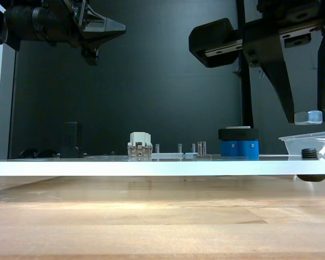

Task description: Pick the M12 nut and place it on its threads and fasten

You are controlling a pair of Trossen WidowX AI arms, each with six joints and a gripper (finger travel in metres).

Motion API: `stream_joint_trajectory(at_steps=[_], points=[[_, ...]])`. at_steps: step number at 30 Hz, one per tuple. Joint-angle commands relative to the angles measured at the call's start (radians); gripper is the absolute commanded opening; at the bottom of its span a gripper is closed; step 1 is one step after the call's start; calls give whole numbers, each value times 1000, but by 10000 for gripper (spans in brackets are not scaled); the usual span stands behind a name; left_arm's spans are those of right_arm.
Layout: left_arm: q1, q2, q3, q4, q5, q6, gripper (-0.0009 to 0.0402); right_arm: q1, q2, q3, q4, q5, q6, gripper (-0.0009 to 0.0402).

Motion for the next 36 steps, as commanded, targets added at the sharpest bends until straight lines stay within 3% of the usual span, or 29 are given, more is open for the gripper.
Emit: stream_joint_trajectory(at_steps=[1,36], points=[[0,0,0,1,0,0,0,0,1,-14,8,0,-7,23],[0,0,0,1,0,0,0,-13,30,-74,95,0,13,23]])
